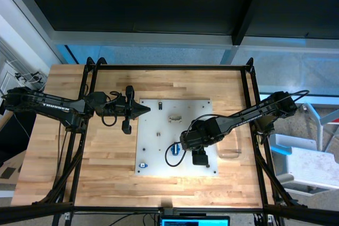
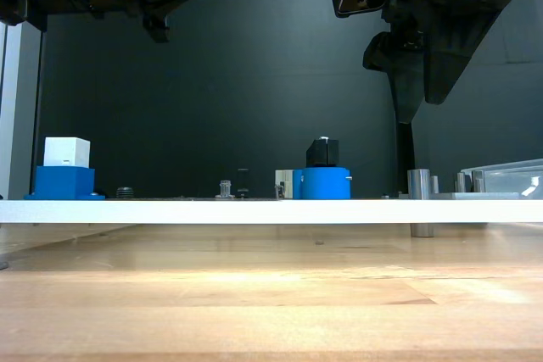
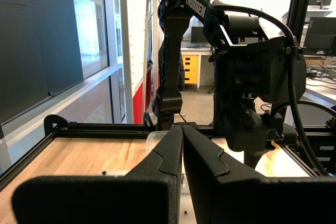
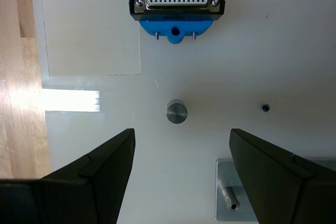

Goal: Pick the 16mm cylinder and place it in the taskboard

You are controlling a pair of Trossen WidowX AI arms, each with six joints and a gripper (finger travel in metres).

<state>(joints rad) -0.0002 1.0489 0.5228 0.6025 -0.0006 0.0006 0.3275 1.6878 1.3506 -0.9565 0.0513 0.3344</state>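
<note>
The 16mm cylinder [image 4: 176,112] stands upright in the white taskboard [image 4: 294,51], apart from both fingers. In the low view the cylinder [image 2: 420,186] rises from the taskboard [image 2: 254,211] at the right, and its lower end shows beneath the plate. My right gripper [image 4: 181,132] hangs open straight above it with nothing between its fingers. In the high view the right gripper [image 1: 197,149] covers the peg over the taskboard [image 1: 159,130]. Raised over the board's left edge, my left gripper [image 1: 144,109] is shut and empty, its fingers [image 3: 168,153] pressed together.
A D-sub connector on a blue mount [image 4: 177,1] lies beyond the peg. A grey metal piece [image 4: 231,192] sits close to one finger. A blue part [image 2: 325,182] and a white cube on a blue base [image 2: 66,167] stand on the board. The clear tray [image 1: 230,146] lies right of it.
</note>
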